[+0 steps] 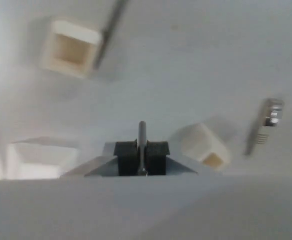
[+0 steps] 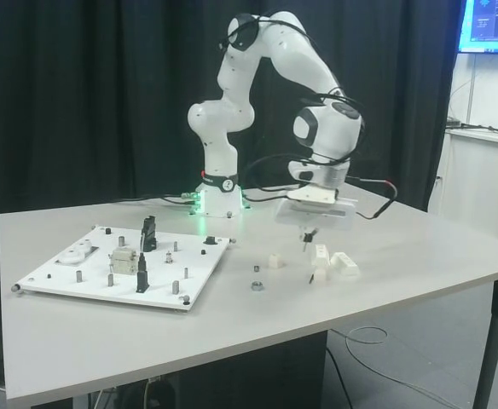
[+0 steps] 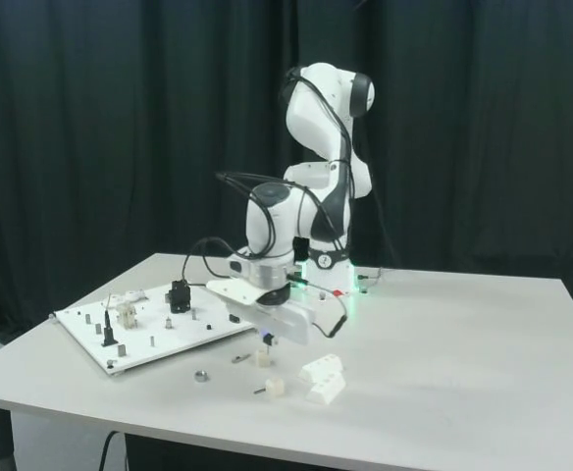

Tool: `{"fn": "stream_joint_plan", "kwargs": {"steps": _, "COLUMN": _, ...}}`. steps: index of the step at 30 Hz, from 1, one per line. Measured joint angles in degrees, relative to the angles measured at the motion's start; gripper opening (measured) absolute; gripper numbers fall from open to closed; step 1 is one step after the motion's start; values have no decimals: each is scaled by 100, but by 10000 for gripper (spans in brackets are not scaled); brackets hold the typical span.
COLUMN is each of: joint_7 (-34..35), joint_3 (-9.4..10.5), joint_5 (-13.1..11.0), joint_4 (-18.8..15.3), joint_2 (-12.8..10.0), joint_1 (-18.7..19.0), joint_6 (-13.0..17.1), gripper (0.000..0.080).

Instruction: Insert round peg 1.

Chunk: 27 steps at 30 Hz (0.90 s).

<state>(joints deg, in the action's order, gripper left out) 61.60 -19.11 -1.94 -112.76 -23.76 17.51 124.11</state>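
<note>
stage: peg picked, not yet inserted | gripper (image 1: 142,150): pinching round peg 1 (image 1: 142,134) upright, held above the surface (image 2: 419,256) near small white blocks (image 2: 332,264) | left: carry to the white board (image 2: 53,277), well apart, and seat it in its hole

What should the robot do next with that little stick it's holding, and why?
Probably carry it toward the white board. The gripper is shut on the round peg and hangs above the grey table, over small white blocks, apart from the board, where the peg likely goes. It isn't over the board yet.
</note>
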Motion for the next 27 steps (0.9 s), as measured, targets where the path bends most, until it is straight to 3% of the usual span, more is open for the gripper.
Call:
{"fn": "stream_joint_plan", "kwargs": {"steps": 7, "joint_7": -108, "joint_3": 0, "joint_5": 272, "joint_4": -210, "joint_2": 167, "joint_1": -306, "joint_6": 24, "gripper": 34}}
{"fn": "stream_joint_plan", "kwargs": {"steps": 18, "joint_7": -612, "joint_3": -21, "joint_5": 376, "joint_4": -427, "joint_2": 332, "joint_1": -819, "joint_6": 231, "gripper": 34}}
{"fn": "stream_joint_plan", "kwargs": {"steps": 27, "joint_7": -975, "joint_3": -223, "joint_5": 493, "joint_4": -586, "joint_2": 493, "joint_1": -1111, "joint_6": 486, "gripper": 34}}
